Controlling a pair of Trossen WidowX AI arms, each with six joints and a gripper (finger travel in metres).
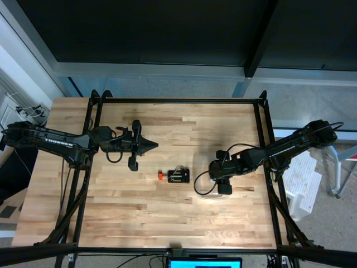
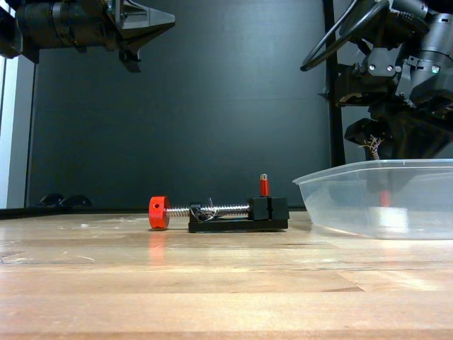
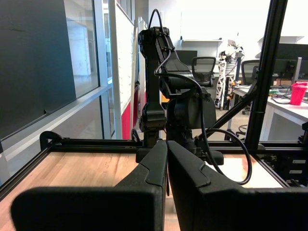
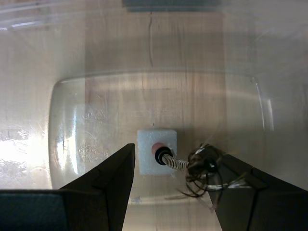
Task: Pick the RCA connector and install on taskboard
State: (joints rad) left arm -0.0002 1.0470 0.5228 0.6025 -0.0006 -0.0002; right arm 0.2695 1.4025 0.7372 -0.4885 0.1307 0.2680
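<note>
Right gripper [image 4: 177,149], spread, over clear tray [image 4: 86,115]; coiled silvery RCA connector [image 4: 168,159] in white foam [image 4: 146,143]. Left gripper [image 1: 154,146], pressed together, eleven o'clock of taskboard [image 1: 178,176].

white lettering is printed along the left arm [image 1: 56,141], too small to be read with certainty. no other text is seen.
</note>
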